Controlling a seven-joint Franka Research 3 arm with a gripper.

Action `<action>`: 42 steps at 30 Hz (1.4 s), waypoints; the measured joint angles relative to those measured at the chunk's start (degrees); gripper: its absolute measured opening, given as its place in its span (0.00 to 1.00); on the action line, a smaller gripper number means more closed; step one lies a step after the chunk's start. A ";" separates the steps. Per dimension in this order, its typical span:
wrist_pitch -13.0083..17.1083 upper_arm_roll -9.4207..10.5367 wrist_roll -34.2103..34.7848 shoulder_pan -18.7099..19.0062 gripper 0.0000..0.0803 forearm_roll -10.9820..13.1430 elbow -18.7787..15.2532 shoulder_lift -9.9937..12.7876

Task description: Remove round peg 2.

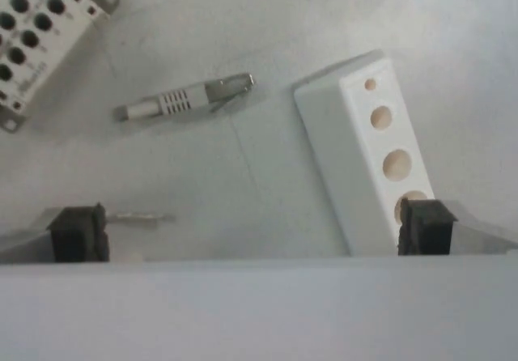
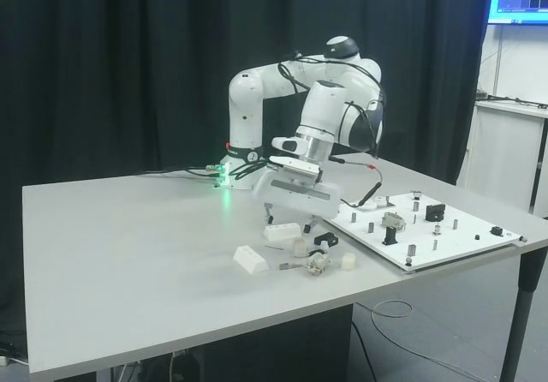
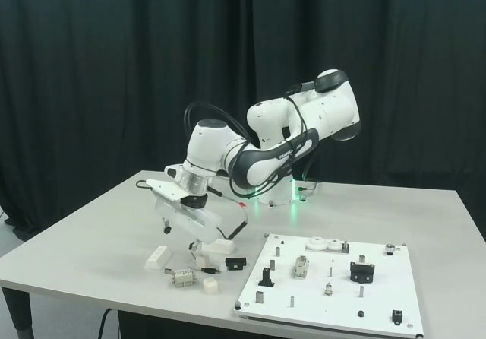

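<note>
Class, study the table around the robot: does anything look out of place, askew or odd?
Yes. Several loose parts lie scattered on the grey table beside the white board rather than mounted on it: a white block with round holes lying askew, a cable plug, and a many-holed connector.

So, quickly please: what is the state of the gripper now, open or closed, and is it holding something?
Gripper: open, fingers wide apart, holding nothing; it hangs above the white block with round holes.
</note>
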 joint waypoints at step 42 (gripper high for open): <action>-6.90 -0.22 13.88 1.02 1.00 3.24 15.53 -0.74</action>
